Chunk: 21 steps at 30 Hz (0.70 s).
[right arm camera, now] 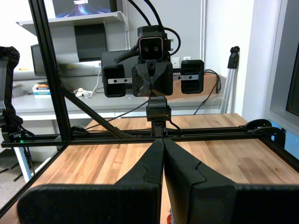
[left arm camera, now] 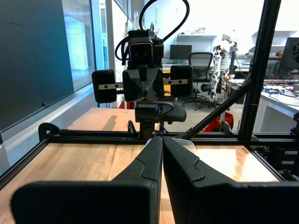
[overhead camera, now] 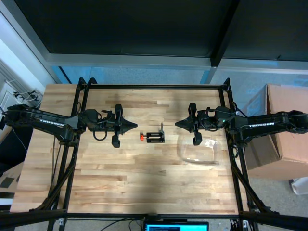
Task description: Remove the USB-C connector from the USB-C receptacle and place in the container
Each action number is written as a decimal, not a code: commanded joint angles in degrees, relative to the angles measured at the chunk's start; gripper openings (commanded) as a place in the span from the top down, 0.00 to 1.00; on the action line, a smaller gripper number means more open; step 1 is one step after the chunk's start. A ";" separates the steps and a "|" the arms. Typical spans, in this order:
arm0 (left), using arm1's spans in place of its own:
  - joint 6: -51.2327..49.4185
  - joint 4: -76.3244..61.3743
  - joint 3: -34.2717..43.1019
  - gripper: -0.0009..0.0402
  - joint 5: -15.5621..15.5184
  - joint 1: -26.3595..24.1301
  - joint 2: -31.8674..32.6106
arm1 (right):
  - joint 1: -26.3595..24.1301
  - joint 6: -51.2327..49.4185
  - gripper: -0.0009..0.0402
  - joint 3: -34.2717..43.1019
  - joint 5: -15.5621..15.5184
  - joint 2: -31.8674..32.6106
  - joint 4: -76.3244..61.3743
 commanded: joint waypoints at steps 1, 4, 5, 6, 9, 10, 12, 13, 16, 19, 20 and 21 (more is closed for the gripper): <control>0.02 0.02 0.02 0.98 0.02 0.00 0.04 | 0.00 0.02 0.98 0.00 0.00 0.00 -0.02; 0.02 0.04 0.02 0.98 0.02 0.00 0.04 | 0.00 0.02 0.98 0.00 0.00 0.00 -0.02; 0.02 0.04 0.02 0.98 0.02 -0.02 0.04 | 0.00 0.02 0.98 0.00 0.00 0.00 -0.02; 0.02 0.04 0.02 0.98 0.02 0.00 0.04 | 0.00 0.02 0.98 0.00 0.00 0.00 -0.02; 0.02 0.02 0.02 0.98 0.02 0.00 0.04 | 0.00 0.02 0.98 0.00 0.00 0.00 0.00; 0.02 0.02 0.02 0.98 0.02 0.00 0.04 | 0.00 0.02 0.98 0.00 0.00 0.00 -0.02; 0.02 0.02 0.02 0.98 0.02 -0.02 0.04 | 0.00 0.02 0.98 0.00 0.00 0.00 0.00; 0.02 0.02 0.02 0.98 0.02 0.00 0.04 | 0.00 0.02 0.98 0.00 0.00 0.00 0.00; 0.02 0.02 0.02 0.98 0.02 0.00 0.04 | 0.00 0.04 0.98 0.00 0.00 0.00 0.20; 0.02 0.02 0.02 0.98 0.02 -0.02 0.04 | 0.02 0.07 0.98 0.48 -0.02 0.00 0.72; 0.02 0.04 0.02 0.98 0.02 0.00 0.04 | 0.02 0.07 0.98 0.66 -0.02 0.00 0.70; 0.02 0.04 0.02 0.98 0.02 0.00 0.04 | 0.00 0.04 0.98 0.72 0.02 0.00 0.68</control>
